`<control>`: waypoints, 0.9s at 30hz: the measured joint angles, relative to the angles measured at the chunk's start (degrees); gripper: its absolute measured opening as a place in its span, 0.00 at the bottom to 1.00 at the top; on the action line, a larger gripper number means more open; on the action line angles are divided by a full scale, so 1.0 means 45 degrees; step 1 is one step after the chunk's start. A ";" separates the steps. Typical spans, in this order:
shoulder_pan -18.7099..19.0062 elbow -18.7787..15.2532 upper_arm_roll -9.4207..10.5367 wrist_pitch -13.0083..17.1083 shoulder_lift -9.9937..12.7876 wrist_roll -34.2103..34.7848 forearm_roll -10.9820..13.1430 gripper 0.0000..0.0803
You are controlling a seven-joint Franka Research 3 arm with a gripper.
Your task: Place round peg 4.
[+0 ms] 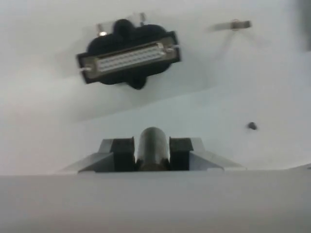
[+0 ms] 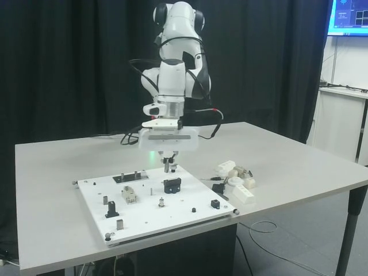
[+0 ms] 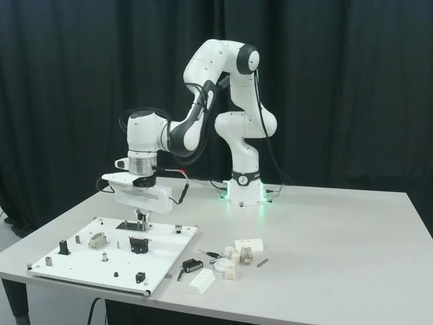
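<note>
From where I stand, the white arm is bent low over the white board (image 2: 150,215) on the grey surface (image 2: 69,155), and its gripper (image 1: 152,156) hangs a little above the board's far edge. The wrist view settles what it carries: the round peg (image 1: 152,145), a short grey cylinder with a domed end, sits upright between the two black pads, and the jaws are closed snugly on its sides with no gap showing. So the peg is in the air, clamped, not yet in any hole.

It looks like solid metal to me: small, stiff, light enough for this arm to ignore, and in no danger of bending or cracking. The smooth rounded wall is the worry (a polished cylinder between flat pads can twist or creep downward if the squeeze is slack). The present hold, across the middle of the shaft with the lower end left free, seems the right one, since the free end must enter the hole first. I'd judge a firm, square grip matters more than force, because a tilted peg would jam at the rim.

Below the gripper, in the wrist view, lies a black connector (image 1: 128,57) with rows of pins, fixed to the board, and a small black dot (image 1: 251,126) apart from it. Which hole is meant for this peg I cannot tell.
</note>
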 joint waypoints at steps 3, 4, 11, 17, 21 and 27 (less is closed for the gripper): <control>0.0213 -0.0001 0.0030 -0.0112 -0.0012 0.0007 0.0027 0.19; 0.0291 -0.0001 0.0044 -0.0169 -0.0019 0.0040 0.0035 0.19; 0.1049 -0.0060 0.0113 -0.0532 -0.0101 0.0753 0.0044 0.19; 0.1881 -0.0125 0.0140 -0.0968 -0.0211 0.1600 0.0041 0.19; 0.2430 -0.0154 0.0155 -0.1191 -0.0259 0.2188 0.0024 0.19; 0.3160 -0.0251 0.0170 -0.1294 -0.0273 0.2993 -0.0071 0.19</control>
